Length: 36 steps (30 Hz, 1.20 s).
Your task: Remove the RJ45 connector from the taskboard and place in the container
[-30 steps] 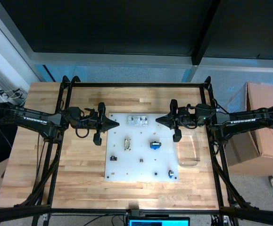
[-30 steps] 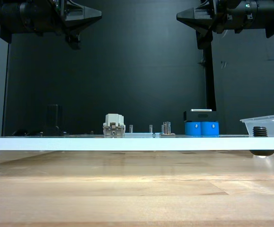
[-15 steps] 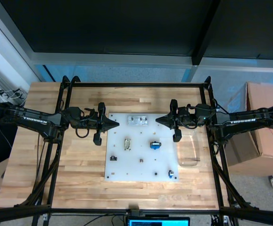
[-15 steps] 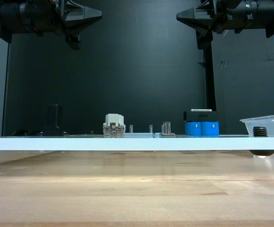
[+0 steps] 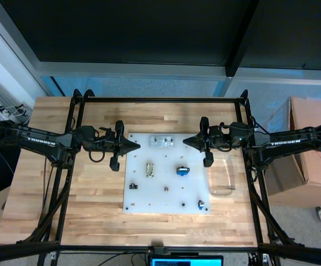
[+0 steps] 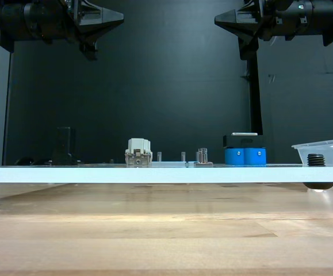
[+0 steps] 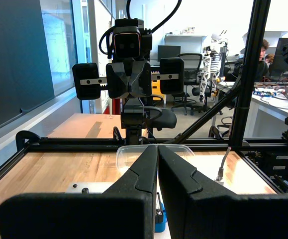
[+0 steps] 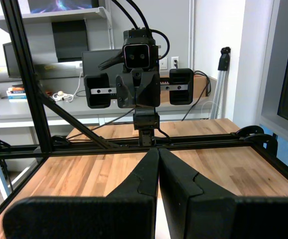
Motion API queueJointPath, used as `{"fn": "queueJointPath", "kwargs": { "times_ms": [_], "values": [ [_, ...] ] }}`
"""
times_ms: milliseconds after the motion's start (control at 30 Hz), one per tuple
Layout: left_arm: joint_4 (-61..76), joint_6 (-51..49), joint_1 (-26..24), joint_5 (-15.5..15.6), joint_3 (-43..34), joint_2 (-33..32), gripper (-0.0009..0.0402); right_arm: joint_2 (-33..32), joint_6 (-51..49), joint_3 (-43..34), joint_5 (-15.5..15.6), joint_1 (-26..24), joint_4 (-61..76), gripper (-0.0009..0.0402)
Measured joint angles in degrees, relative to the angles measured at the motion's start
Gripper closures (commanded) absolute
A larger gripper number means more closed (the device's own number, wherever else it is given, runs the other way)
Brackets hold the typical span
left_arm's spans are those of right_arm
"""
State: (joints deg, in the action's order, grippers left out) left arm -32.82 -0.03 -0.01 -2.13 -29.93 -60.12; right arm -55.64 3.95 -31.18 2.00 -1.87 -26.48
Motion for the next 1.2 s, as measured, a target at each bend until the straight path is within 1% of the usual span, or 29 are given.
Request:
{"fn": "queueJointPath", "kwargs": {
  "times_ms": [967,1067,1200],
  "values": [
    [0.0,0.0,0.0,0.0,0.0,0.0,0.0393,0.0,0.1,-0.1,-0.1,0.0,0.1,0.0394],
    [0.0,0.0,0.0,0.0,0.0,0.0,0.0393,0.2,0.4,-2.6,-1.7,0.9,5.0,0.0394],
    [0.0,0.0,0.0,0.0,0.0,0.0,0.0393,-0.2,-1.3,-9.5,-5.3,5.0,21.0,0.0394]
  ]
}}
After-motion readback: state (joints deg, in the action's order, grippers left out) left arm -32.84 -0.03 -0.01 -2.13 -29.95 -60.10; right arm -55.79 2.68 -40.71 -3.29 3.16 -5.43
